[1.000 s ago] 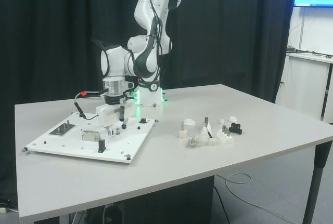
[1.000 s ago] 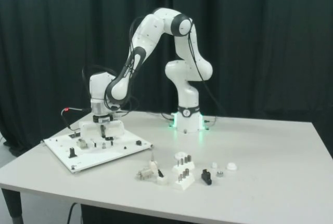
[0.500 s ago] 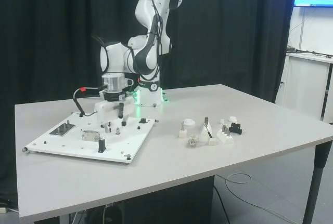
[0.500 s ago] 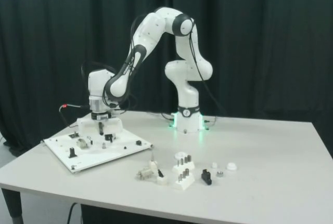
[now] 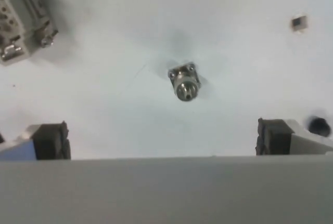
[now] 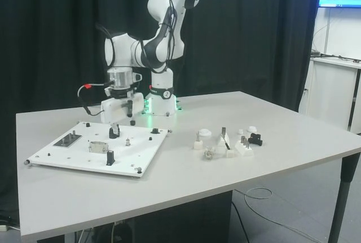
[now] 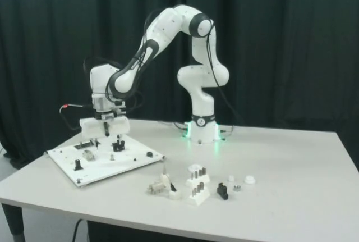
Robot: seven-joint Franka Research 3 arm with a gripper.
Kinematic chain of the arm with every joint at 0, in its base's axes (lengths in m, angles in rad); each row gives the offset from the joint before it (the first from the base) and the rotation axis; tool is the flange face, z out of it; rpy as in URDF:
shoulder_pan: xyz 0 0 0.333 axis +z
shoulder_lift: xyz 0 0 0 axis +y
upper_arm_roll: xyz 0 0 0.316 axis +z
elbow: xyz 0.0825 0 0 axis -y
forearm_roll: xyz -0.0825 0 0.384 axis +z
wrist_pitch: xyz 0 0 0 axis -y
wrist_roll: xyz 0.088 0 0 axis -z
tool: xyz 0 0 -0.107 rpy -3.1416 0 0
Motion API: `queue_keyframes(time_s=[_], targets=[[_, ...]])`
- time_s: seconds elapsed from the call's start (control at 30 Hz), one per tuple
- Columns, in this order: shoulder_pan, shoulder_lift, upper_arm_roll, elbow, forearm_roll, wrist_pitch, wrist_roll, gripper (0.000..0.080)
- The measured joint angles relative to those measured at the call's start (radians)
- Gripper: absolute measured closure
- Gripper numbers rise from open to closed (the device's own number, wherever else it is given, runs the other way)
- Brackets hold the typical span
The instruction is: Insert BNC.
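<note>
Two black fingertip pads stand wide apart in the wrist view, nothing between them, so the gripper is spread open and empty. Below it, on the white board, the metal BNC socket sits on its square flange. A grey multi-pin connector lies off toward one corner of that picture.

From the first room view, the gripper hangs above the board, clear of it, over the board's far side. The small socket stands upright on the board beneath it. Loose white and black parts lie grouped on the grey table, well apart from the board.

From the second room view, the gripper hovers over the board, with the white arm arching back to its base.
</note>
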Motion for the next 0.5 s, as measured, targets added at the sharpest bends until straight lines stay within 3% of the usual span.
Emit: queue_keyframes(time_s=[0.27, 0.5], targets=[[0.094, 0.0, -0.125, 0.035, -0.037, -0.116, 0.0, 0.0003], [0.139, 0.0, -0.187, 0.057, -0.063, -0.176, 0.0, 0.0003]])
